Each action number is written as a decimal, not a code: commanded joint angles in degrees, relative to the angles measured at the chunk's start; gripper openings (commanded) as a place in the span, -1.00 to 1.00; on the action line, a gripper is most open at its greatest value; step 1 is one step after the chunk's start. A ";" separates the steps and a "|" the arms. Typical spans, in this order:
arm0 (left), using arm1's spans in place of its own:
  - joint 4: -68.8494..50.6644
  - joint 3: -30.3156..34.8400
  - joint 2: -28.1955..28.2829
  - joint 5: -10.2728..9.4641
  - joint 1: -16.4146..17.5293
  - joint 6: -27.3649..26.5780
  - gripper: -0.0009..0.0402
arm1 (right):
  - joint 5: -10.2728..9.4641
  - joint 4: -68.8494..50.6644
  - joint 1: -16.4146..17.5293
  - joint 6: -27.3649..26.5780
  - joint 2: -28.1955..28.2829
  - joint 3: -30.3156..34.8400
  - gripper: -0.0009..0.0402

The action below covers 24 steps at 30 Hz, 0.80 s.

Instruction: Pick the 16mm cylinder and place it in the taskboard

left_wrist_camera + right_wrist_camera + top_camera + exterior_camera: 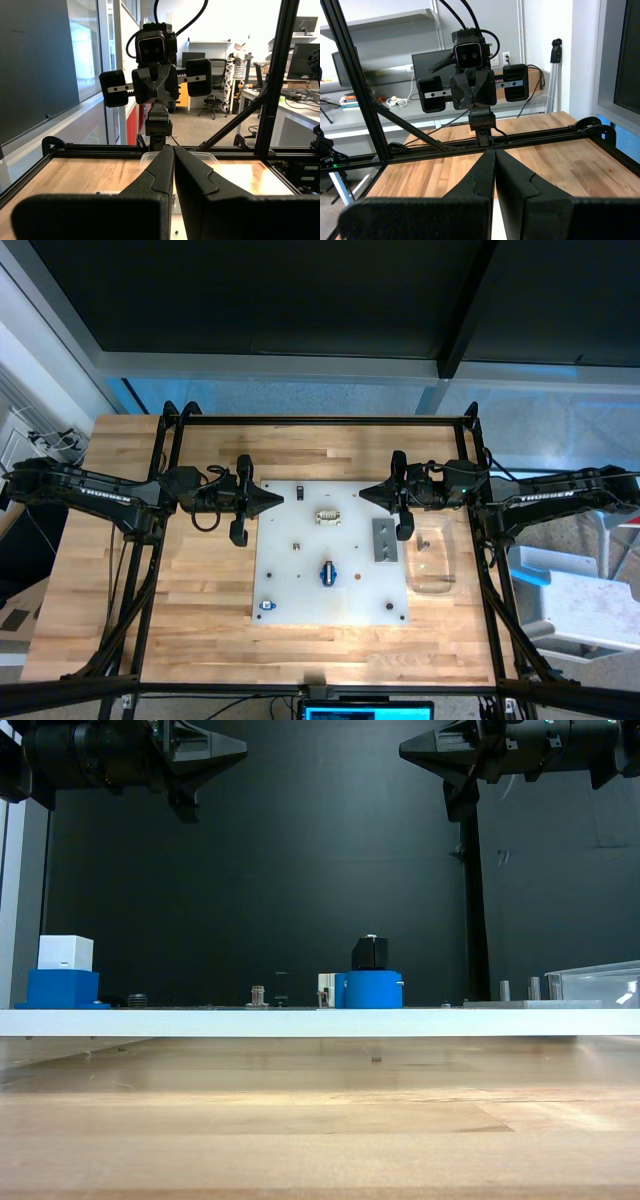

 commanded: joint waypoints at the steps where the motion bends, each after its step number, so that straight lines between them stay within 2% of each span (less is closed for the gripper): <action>1: -0.02 0.02 0.00 0.00 -0.02 0.00 -0.96 | 0.02 0.02 0.02 0.00 0.02 0.02 -0.96; 24: 0.00 0.02 0.00 0.00 0.00 -0.02 -0.96 | -0.46 -0.24 0.04 0.52 0.02 0.61 -0.96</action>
